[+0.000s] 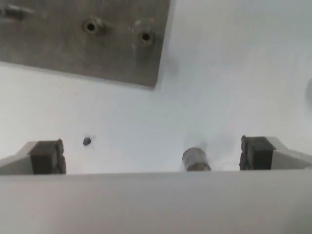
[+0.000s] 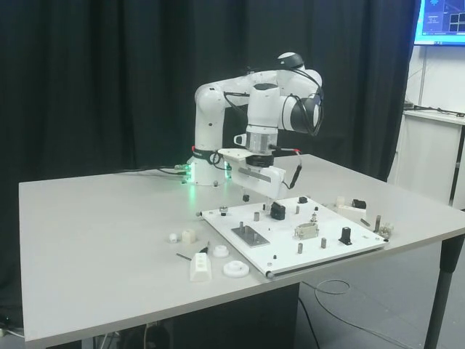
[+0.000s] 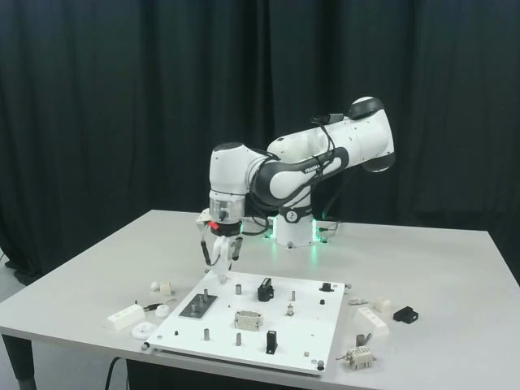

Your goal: Remove round peg 4.

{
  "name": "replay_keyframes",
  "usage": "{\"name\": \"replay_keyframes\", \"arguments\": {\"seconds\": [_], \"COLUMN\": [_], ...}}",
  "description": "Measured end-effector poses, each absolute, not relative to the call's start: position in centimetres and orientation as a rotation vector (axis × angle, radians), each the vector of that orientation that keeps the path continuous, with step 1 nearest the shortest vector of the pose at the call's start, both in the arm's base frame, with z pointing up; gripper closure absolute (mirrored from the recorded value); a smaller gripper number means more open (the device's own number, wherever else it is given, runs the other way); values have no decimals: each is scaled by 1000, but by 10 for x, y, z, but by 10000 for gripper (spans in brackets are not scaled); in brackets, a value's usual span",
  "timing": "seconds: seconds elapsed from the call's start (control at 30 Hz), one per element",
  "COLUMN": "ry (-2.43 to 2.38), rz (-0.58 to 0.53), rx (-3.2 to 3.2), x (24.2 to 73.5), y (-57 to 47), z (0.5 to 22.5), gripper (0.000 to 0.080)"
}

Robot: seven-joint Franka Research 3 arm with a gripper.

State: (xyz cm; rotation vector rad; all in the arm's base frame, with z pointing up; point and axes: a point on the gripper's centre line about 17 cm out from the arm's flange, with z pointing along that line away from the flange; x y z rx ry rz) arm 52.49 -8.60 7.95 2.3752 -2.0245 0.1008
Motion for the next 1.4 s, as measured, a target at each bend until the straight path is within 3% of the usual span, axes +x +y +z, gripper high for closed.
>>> {"name": "replay_keyframes", "arguments": {"seconds": [0.9,1.4], "ry": [-2085,-2070], "rz": [44,34], "rx": [2362,2381], "x": [503,491], "y": [-72,-63], "z": [46,39], "gripper": [3,3]}}
